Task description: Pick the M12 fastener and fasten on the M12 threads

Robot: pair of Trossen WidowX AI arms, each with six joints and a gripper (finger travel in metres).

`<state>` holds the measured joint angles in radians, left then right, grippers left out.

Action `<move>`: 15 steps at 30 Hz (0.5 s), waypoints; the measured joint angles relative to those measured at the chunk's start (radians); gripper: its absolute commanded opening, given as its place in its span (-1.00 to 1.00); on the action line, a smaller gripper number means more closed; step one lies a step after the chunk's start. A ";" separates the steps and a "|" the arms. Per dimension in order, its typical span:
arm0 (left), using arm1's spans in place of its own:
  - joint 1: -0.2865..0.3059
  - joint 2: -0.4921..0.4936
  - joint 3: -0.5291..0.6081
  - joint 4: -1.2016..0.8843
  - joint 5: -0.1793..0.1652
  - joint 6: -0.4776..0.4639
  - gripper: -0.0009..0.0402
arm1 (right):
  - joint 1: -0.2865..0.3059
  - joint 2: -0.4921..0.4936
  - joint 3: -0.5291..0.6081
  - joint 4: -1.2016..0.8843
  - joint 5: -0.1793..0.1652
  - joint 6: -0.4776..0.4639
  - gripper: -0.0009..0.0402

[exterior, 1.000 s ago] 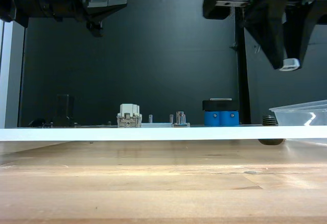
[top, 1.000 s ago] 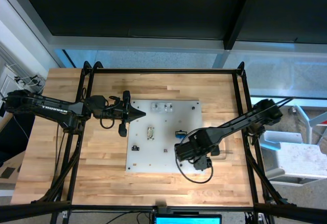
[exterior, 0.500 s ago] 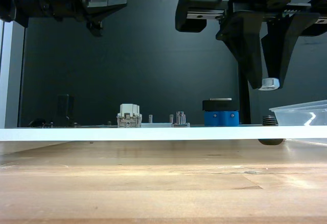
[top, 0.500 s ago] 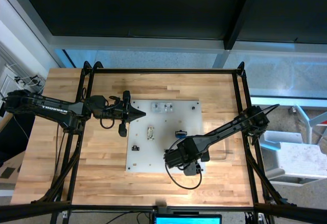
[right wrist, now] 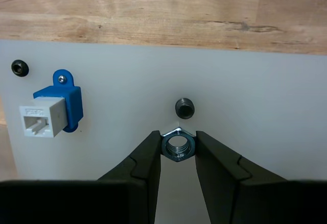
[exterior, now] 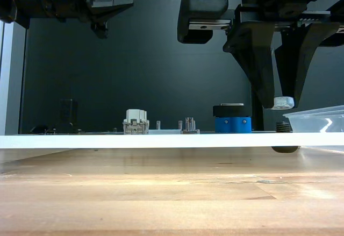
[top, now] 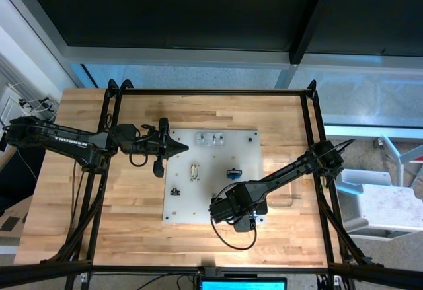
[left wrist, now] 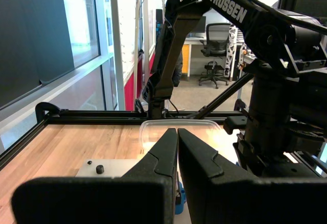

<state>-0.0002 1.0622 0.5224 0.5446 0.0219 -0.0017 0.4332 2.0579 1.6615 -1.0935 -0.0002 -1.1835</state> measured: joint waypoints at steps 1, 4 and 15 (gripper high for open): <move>0.000 0.000 0.000 0.000 0.000 0.000 -0.96 | 0.001 0.005 0.004 0.002 0.000 0.000 -0.83; 0.000 0.000 0.000 0.000 0.000 0.000 -0.96 | 0.001 0.022 0.019 0.002 0.000 0.000 -0.82; 0.000 0.000 0.000 -0.001 0.000 0.000 -0.96 | 0.005 0.056 0.051 0.002 -0.003 0.001 -0.82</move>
